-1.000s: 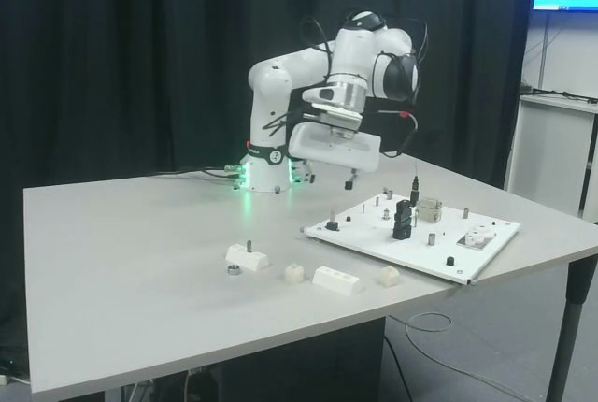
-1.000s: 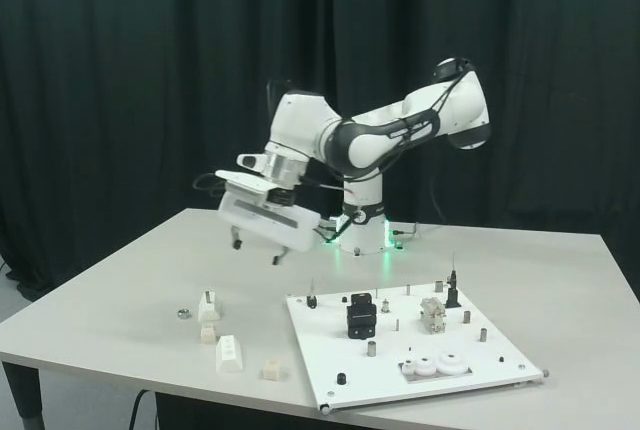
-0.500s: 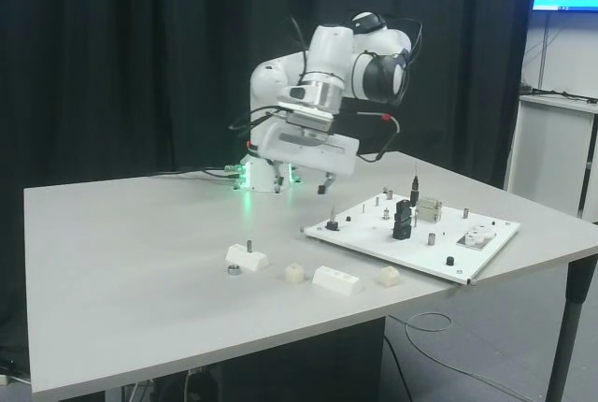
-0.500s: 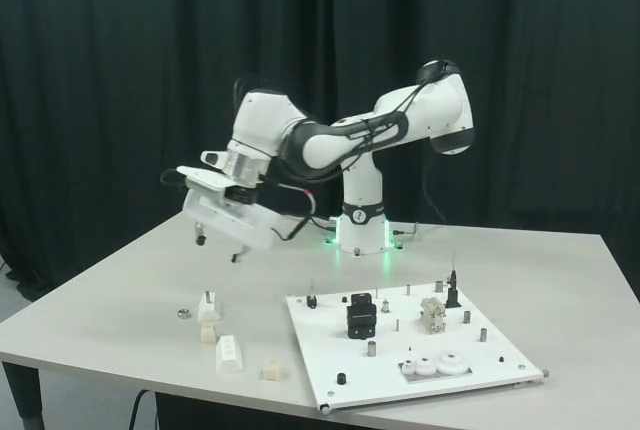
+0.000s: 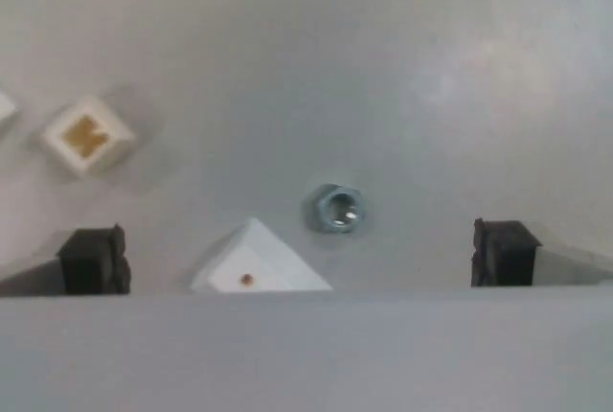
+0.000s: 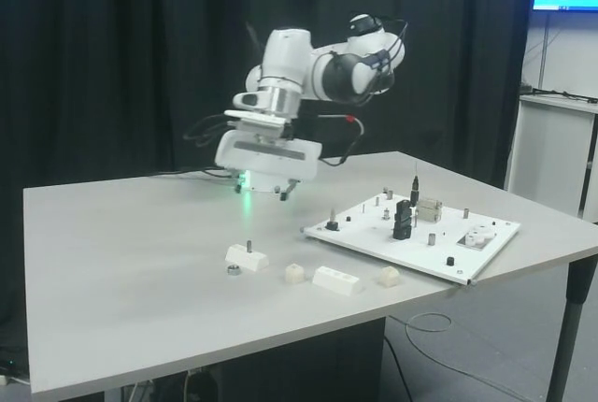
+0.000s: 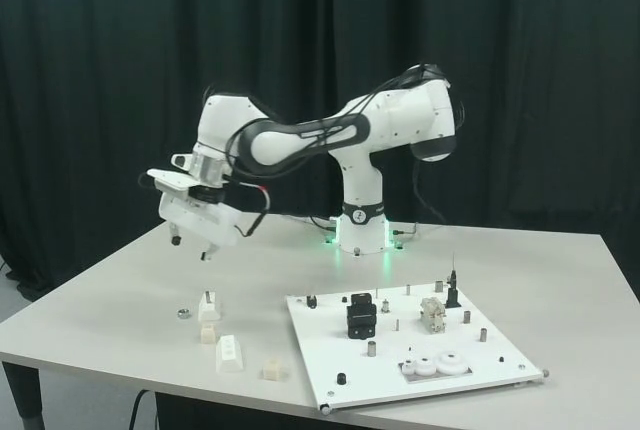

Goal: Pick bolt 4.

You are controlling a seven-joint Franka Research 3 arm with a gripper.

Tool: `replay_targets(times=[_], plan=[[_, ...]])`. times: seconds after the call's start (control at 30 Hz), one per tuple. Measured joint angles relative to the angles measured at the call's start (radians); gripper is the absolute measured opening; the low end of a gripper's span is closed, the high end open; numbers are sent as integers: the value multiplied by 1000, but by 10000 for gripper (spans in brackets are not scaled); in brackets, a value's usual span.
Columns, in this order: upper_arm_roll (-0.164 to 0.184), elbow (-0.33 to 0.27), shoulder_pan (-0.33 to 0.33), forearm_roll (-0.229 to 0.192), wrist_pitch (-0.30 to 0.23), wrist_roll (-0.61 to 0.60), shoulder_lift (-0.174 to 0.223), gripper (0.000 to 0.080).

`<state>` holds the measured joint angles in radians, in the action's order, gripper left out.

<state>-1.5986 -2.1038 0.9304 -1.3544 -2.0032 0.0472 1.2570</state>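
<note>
Wrist view: tool (image 5: 297, 257) wide open, empty, black fingertips (image 5: 94, 261) well apart. Between them a nut (image 5: 336, 209) on the grey bench (image 5: 402, 67), just beside a white block (image 5: 259, 263).

First room view: tool (image 6: 264, 192) hangs above the bench (image 6: 121, 252), clear of everything. Bolt 4 (image 6: 249, 244) stands upright in the white block (image 6: 247, 256), nut (image 6: 234, 270) just beside.

Second room view: tool (image 7: 190, 246) above bolt 4 (image 7: 208, 297), well apart from the white board (image 7: 400, 355).

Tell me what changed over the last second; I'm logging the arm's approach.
The white robot arm swung its end effector away from the white assembly board to above the small white blocks and metal nut. Its fingers are open, holding nothing. The blocks, nut and board parts stayed put.
</note>
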Motion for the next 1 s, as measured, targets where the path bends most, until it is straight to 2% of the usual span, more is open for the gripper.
replay_targets(times=[0.3, 0.5, 0.77, 1.0], plan=[[22, 0, -90, -96, 48, -6, 16, 800], [39, 6, -133, -145, 95, -83, 21, 800], [68, 55, -189, -148, 129, -198, 43, 800], [101, 113, -240, -115, 138, -306, 44, 800]])
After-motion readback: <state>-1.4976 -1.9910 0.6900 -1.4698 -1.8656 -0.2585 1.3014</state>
